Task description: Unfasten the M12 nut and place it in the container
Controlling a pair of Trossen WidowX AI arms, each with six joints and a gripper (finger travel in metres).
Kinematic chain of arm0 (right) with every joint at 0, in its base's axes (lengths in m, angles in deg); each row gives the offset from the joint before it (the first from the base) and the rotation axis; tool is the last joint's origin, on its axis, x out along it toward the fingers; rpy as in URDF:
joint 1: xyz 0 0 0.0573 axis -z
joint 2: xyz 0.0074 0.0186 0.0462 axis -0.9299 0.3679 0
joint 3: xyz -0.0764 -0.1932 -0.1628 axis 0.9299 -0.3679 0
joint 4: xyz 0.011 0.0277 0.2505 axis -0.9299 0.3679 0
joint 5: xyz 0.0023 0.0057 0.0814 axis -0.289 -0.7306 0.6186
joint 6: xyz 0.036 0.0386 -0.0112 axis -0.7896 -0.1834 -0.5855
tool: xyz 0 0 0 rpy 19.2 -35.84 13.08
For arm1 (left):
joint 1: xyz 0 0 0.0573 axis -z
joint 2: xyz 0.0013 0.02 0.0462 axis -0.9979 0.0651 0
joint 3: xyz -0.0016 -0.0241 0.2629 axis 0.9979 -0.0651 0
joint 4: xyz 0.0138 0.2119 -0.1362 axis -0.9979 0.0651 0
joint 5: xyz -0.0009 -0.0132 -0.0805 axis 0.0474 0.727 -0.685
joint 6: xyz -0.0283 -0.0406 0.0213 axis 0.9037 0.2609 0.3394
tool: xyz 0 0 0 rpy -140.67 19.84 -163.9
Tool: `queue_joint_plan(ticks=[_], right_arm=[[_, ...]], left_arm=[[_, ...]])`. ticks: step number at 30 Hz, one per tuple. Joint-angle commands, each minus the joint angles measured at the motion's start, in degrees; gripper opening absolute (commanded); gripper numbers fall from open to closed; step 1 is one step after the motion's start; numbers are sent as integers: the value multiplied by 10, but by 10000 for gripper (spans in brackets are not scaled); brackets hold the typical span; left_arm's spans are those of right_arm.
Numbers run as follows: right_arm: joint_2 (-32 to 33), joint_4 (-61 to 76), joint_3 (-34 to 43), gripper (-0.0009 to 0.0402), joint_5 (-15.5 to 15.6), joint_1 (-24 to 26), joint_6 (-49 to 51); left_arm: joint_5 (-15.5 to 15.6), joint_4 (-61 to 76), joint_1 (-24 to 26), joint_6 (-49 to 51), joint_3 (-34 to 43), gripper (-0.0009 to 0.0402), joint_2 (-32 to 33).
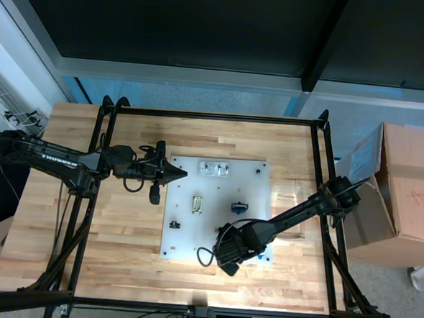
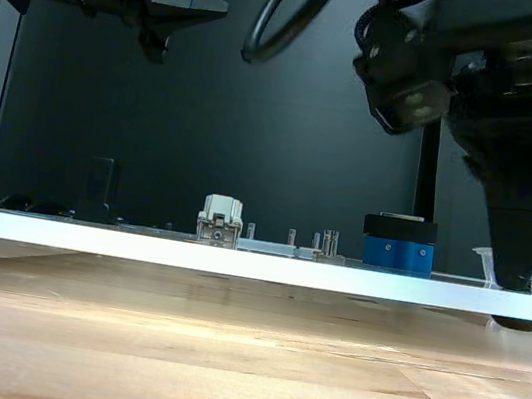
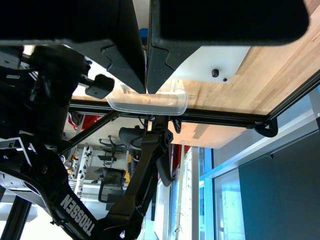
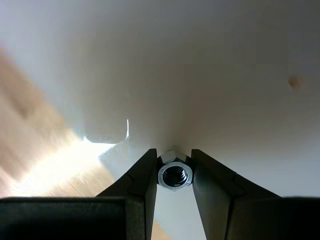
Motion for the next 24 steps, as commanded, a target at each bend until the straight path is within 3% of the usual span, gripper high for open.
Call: queue_joint_plan(ticks=[1, 6, 13, 20, 24], right_arm=[[-1, 1, 0, 6, 0, 0, 183], [-1, 0, 0, 3, 0, 0, 395], [-12, 1, 0, 4, 0, 0, 602], [-28, 14, 0, 4, 0, 0, 733], [-39, 22, 0, 4, 0, 2, 748]], left_arm=[[0, 0, 0, 0, 0, 0, 0], [0, 0, 0, 0, 0, 0, 0], [0, 0, 0, 0, 0, 0, 0], [0, 0, 0, 0, 0, 0, 0], [0, 0, 0, 0, 0, 0, 0]])
